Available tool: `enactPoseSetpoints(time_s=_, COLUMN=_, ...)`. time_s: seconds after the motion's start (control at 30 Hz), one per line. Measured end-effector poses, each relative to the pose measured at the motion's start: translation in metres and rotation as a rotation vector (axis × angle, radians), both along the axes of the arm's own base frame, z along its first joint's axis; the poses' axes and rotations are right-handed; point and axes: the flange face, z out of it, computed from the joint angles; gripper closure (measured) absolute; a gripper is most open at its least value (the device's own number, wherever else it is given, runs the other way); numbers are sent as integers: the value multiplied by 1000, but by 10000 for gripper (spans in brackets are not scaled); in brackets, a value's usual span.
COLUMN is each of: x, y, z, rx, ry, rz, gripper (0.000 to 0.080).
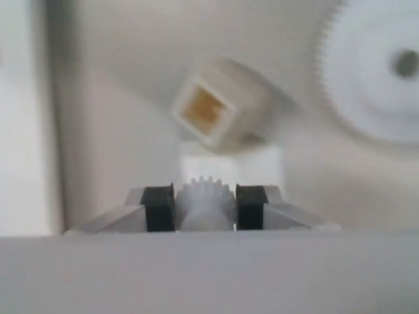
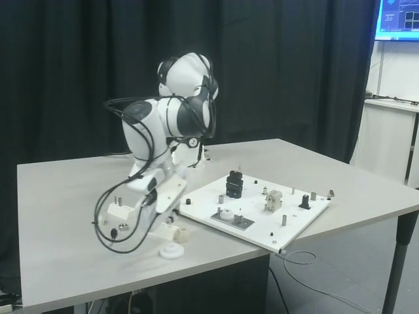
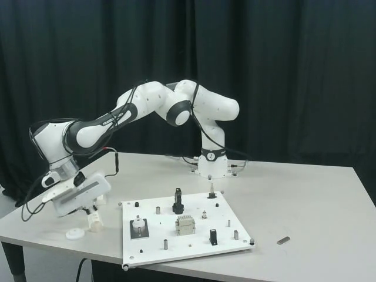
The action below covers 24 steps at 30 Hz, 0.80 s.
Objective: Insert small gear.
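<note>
Black curtain behind, grey desk (image 2: 65, 216) in front w/ a white assembly board (image 3: 188, 232) on it. Nearest to us in the wrist view, the jaws (the gripper (image 1: 205, 207) w/ its black pads (image 1: 158, 208)) are clenched on the small gear (image 1: 207, 196), its teeth showing between them.

Just past it sits a white cube-shaped block (image 1: 219, 104) lying tilted on the desk, and further off a large white gear (image 1: 373, 72). In the room views both rest on the desk off the board's edge, near the arm's wrist.

Risks as we judge them:
- The gear looks held by a thin bite only; a jolt in transit could tip or drop it.
- Lifting out low could clip the block or large gear (both are close).
- Board is well apart from the gripper; its pegs (image 3: 165, 242) are thin, so a slight misalignment would jam the bore on the peg top.
- Which peg is the target we can't tell from here.
</note>
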Motion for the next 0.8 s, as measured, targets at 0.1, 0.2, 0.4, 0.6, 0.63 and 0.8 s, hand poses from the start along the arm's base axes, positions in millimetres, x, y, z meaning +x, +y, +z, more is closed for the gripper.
enactPoseSetpoints(time_s=0.1, x=1, y=12, z=-1, rx=27, ry=25, rz=2, gripper=606)
enactPoseSetpoints(time_s=0.2, x=2, y=25, z=-2, rx=47, ry=54, rz=-4, gripper=606)
enactPoseSetpoints(time_s=0.4, x=3, y=51, z=-4, rx=72, ry=107, rz=-8, gripper=606)
enactPoseSetpoints(time_s=0.6, x=3, y=76, z=-3, rx=76, ry=145, rz=-17, gripper=606)
enactPoseSetpoints(time_s=0.63, x=3, y=80, z=-3, rx=77, ry=150, rz=-18, gripper=606)
enactPoseSetpoints(time_s=0.8, x=2, y=98, z=2, rx=80, ry=169, rz=-24, gripper=606)
